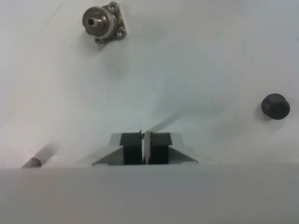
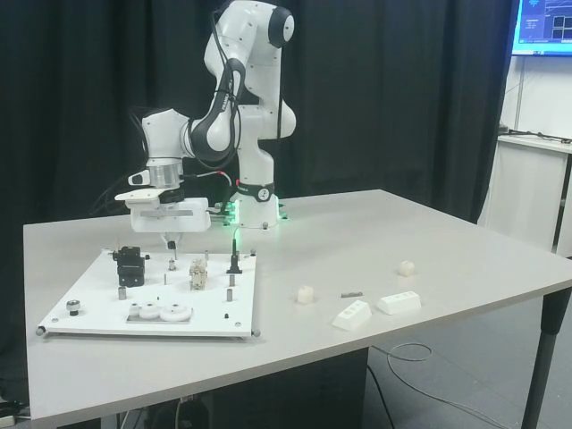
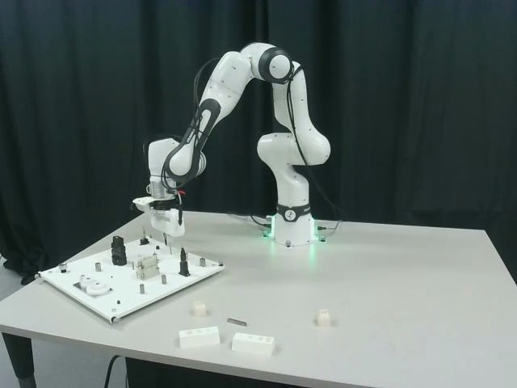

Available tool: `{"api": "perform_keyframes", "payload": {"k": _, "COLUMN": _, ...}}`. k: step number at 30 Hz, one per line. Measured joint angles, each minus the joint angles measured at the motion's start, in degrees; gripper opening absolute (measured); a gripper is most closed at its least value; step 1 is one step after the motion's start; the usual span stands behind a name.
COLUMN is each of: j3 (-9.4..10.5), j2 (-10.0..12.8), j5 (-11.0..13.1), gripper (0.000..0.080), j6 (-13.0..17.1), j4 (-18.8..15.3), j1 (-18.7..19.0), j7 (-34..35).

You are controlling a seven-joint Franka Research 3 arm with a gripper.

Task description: Insert round peg 1.

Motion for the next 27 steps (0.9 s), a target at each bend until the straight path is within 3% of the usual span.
{"api": "perform_keyframes", "payload": {"k": 27, "j3": -0.04, "j2": -0.9, "j5": 0.0, "gripper": 0.0034, "j6": -1.7, "j4": -0.5, "j1": 0.0, "j7": -0.4}}
